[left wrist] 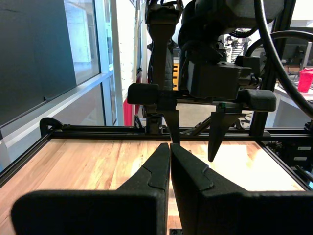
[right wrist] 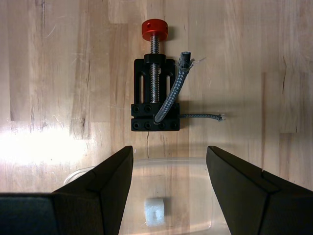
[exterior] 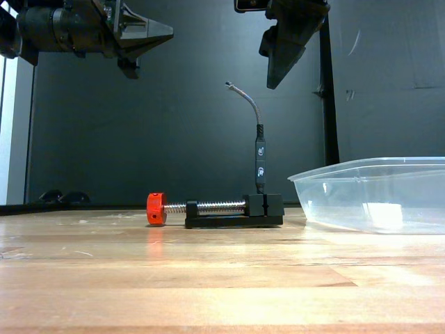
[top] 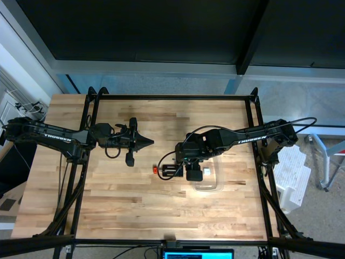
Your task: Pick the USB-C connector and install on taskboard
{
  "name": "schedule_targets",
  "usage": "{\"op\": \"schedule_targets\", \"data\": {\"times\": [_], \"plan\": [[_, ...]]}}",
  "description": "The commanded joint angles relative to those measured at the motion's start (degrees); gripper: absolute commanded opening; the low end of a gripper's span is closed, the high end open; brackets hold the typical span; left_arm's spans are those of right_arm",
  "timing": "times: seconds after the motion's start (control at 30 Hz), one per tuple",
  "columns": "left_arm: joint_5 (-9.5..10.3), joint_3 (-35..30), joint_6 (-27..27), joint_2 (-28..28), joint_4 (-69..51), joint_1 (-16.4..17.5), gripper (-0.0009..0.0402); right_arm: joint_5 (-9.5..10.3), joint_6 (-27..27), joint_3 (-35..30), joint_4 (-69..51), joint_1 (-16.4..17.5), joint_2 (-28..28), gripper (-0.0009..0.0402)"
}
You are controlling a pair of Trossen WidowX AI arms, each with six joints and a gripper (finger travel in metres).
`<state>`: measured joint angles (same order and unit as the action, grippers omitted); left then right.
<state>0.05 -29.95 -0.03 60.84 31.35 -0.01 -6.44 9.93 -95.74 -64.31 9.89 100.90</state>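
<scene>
The taskboard (top: 168,171) (exterior: 233,211) (right wrist: 155,98) is a small black vise block with a red-orange knob, lying on the wooden table. The USB-C connector (exterior: 259,156) (right wrist: 171,95) stands upright in the block's end away from the knob, its braided tail bending up and over. My right gripper (top: 192,168) (exterior: 274,73) (right wrist: 168,196) (left wrist: 193,142) hangs open well above the connector, touching nothing. My left gripper (top: 151,142) (exterior: 170,31) (left wrist: 169,152) is shut and empty, held high to the left of the block.
A clear plastic tray (top: 211,186) (exterior: 375,195) (right wrist: 171,160) sits right beside the block, under the right gripper, with a small white square piece (top: 206,171) (right wrist: 155,212) inside. A black frame borders the table.
</scene>
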Motion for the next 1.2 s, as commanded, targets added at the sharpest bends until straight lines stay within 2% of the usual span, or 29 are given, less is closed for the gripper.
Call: {"op": "schedule_targets", "data": {"times": [0.03,0.17,0.23,0.5,0.87,1.07,1.2], "plan": [[-0.02,0.00,0.00,0.02,0.02,0.00,0.0000,0.02,-0.44,-0.02,0.04,0.02,-0.07,0.0208],[-0.02,0.00,0.00,0.02,0.02,0.00,0.0000,0.11,-2.71,3.82,3.32,-0.04,-3.63,0.0208],[-0.02,0.00,0.00,0.02,0.02,0.00,0.0000,0.66,-3.26,7.56,7.91,-0.66,-7.32,0.0208],[-0.02,0.00,0.00,0.02,0.00,0.00,0.0000,0.50,-6.14,22.73,27.19,-2.58,-21.79,0.0201],[-0.02,0.00,0.00,0.02,0.02,0.00,0.0000,0.57,-7.89,41.72,51.30,-6.80,-37.18,0.0086],[-0.02,0.00,0.00,0.02,0.02,0.00,0.0000,3.06,-7.69,50.90,63.21,-8.66,-43.45,0.0027],[-0.02,0.00,0.00,0.02,0.02,0.02,0.0000,3.02,-7.43,55.82,70.77,-9.18,-45.70,-0.0003]]}}
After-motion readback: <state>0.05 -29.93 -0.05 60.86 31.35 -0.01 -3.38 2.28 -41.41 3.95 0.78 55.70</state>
